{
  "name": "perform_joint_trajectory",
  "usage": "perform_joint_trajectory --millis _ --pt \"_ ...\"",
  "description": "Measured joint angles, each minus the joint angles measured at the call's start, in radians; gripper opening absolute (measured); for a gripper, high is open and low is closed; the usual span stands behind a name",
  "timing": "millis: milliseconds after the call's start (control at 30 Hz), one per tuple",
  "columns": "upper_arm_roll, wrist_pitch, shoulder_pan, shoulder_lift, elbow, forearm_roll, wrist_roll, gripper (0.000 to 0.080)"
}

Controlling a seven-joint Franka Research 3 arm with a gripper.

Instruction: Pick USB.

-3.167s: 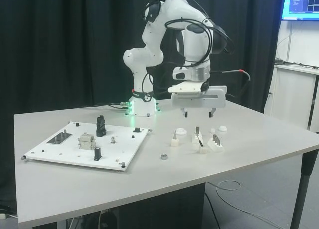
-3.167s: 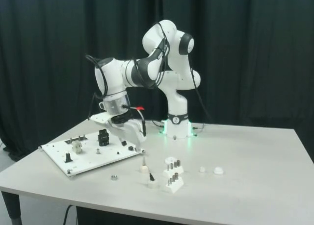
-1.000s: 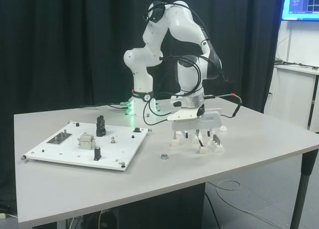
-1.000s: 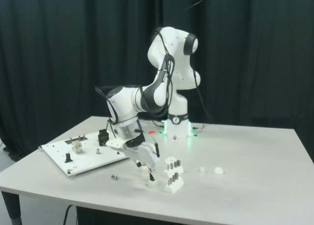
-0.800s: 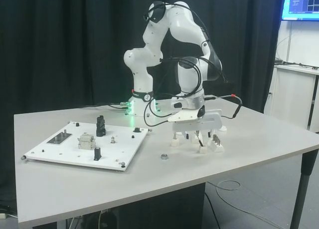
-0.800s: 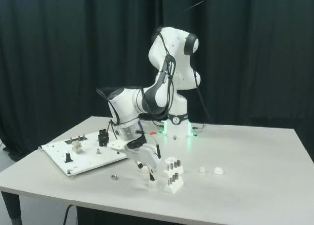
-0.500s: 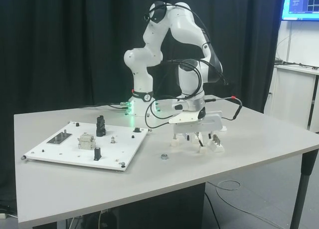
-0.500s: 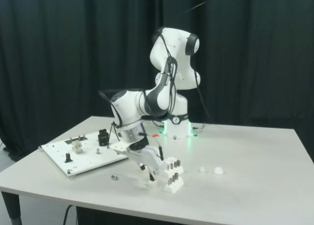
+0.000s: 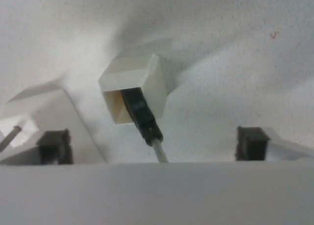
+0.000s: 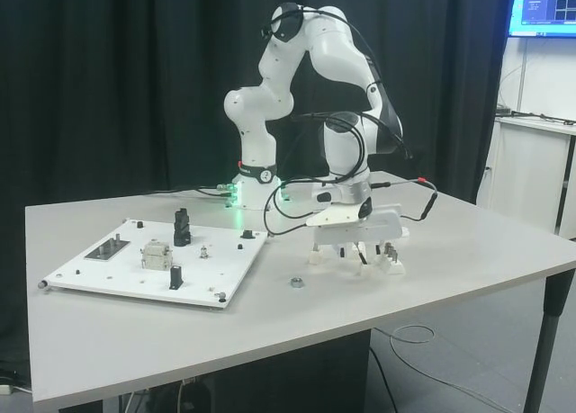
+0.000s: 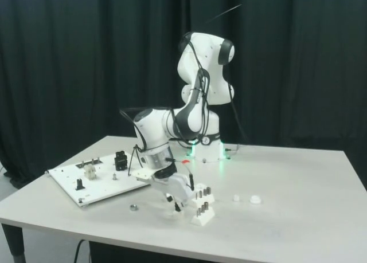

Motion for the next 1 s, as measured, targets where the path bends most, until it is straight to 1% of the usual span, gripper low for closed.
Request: perform_joint_trajectory --millis 167,200,333,367,667,700,1000 --pt "0.000 0.004 0.000 0.001 -0.001 0.000 -0.005 0.0780" --pt "0.000 0.005 0.000 0.001 -0.001 0.000 -0.005 0.0599" --pt "-0.001 0.007 -0.001 0.001 -0.001 0.000 -0.006 0.0599" --pt "-0.001 0.008 -0.001 0.001 -0.001 0.000 -0.007 0.0405" --pt "-0.002 0.012 -0.001 0.001 -0.001 0.000 -0.012 0.0405" --pt "-0.002 0.012 -0.001 -0.001 -0.001 0.000 -0.012 0.0071" --pt "-0.003 0.012 -0.001 -0.005 0.001 0.000 -0.012 0.0067"
